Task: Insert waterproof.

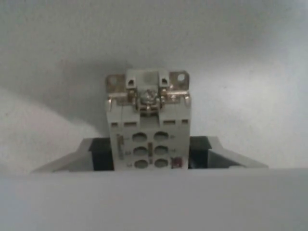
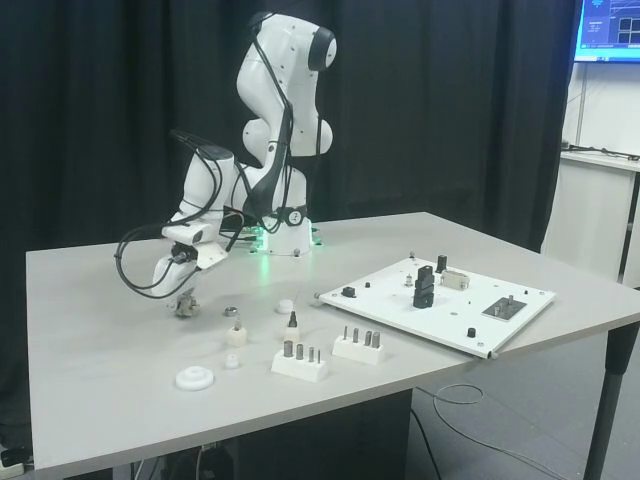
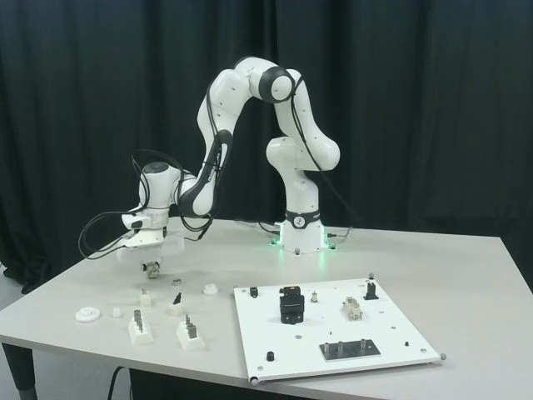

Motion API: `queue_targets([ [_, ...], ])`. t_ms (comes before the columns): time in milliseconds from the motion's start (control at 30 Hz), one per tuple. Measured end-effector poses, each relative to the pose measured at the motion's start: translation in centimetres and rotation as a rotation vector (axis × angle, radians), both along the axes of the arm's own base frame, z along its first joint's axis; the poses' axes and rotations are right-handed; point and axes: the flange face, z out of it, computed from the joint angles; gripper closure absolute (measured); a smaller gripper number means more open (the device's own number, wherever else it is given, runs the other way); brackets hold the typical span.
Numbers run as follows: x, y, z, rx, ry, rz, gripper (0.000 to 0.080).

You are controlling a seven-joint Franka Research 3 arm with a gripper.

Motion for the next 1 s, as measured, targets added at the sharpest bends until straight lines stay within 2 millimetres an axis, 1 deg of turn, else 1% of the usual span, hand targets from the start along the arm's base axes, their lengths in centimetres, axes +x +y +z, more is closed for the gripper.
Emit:
queue_targets([
  [400,0.2,0.1,1.3,0.005,-0.029,-0.045,0.0488],
  [800,0.2,0.2,1.5,0.015,-0.048,-0.106,0.0489],
  [1000,0.7,0.7,1.8,0.017,-0.063,-0.133,0.0489],
])
